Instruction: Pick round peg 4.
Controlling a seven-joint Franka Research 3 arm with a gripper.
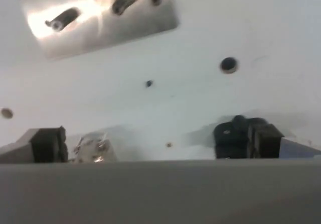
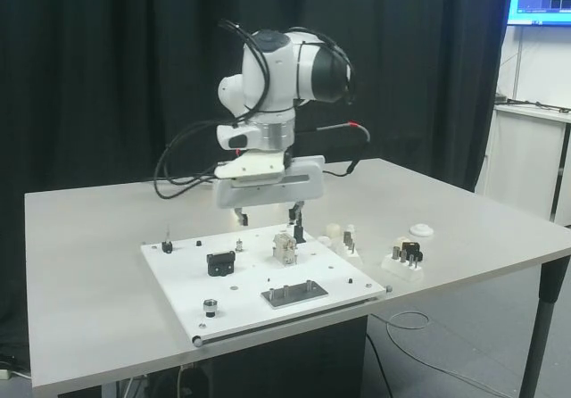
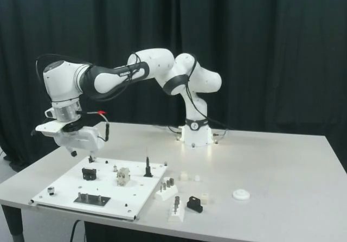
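Wrist view shows the gripper [image 1: 150, 146] spread apart, empty; round peg 4 cannot be identified, likely small, rigid, slippery.

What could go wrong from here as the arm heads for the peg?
1. The gripper hangs open low over the white board, close to the small metal block and black block; moving sideways at this height could clip them.
2. The peg holders sit off the board, several pegs packed close together, so the fingers might nudge a neighbour.
3. Which peg is number 4 cannot be told, so a wrong pick is possible.
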